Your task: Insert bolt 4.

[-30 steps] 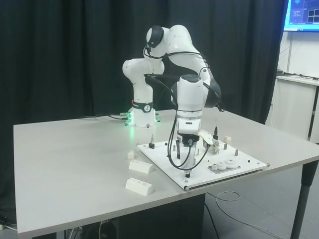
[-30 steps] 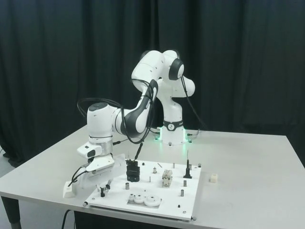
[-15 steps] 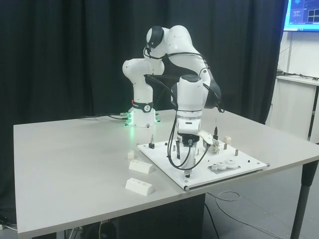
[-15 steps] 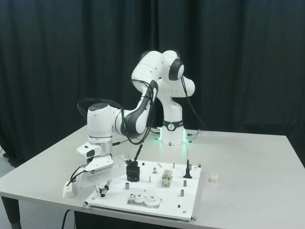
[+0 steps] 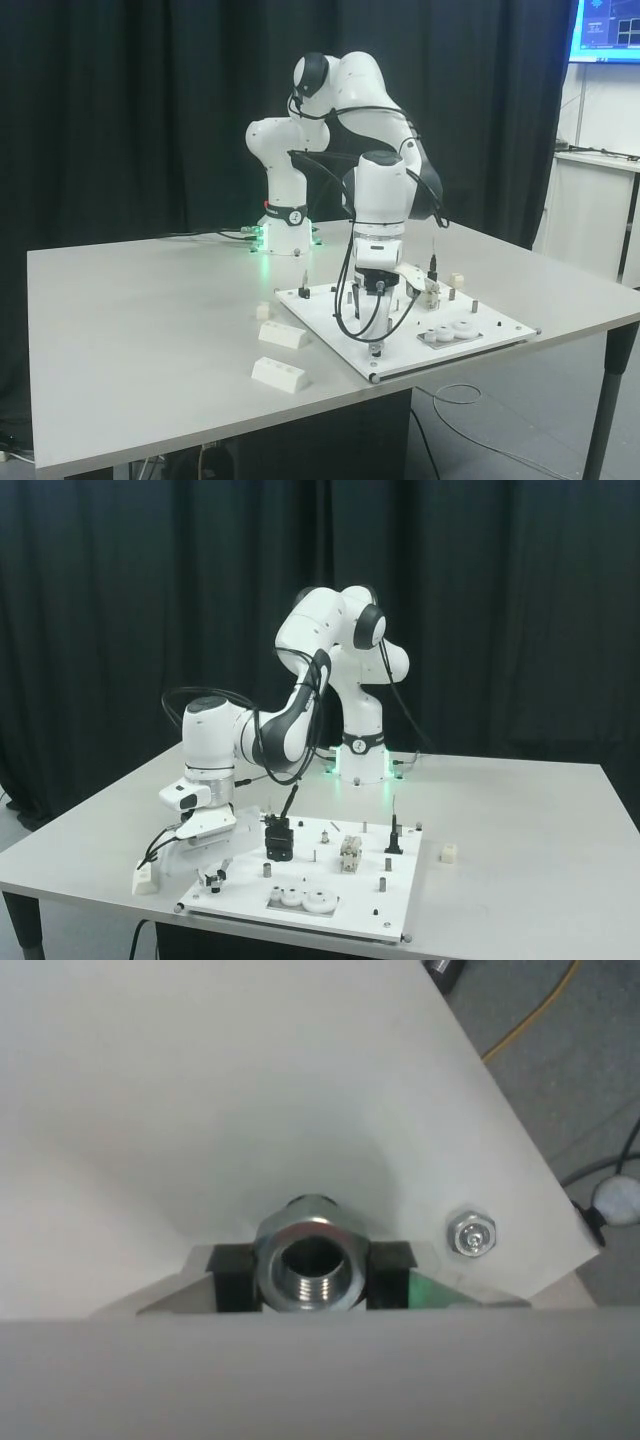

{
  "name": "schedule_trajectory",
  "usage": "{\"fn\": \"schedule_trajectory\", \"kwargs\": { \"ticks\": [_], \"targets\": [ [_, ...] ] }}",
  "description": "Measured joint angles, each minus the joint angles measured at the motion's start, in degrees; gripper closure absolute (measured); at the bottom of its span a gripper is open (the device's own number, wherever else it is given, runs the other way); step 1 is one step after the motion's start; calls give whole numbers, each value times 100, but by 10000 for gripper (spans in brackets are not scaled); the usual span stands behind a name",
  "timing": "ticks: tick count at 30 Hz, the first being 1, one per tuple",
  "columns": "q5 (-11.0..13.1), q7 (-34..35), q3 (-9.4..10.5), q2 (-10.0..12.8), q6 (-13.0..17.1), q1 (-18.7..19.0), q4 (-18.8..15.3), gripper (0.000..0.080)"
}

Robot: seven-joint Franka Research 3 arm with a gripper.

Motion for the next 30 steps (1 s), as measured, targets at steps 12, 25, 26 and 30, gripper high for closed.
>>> {"fn": "schedule_trajectory", "kwargs": {
  "ticks": [12, 25, 26, 30],
  "targets": [
    [0, 171, 1, 7, 2, 3, 0, 578],
    [0, 605, 1, 5, -21, 3, 2, 578],
    [0, 645, 2, 5, -22, 2, 2, 578],
    [0, 829, 2, 5, -28, 1, 4, 578]
  ]
}}
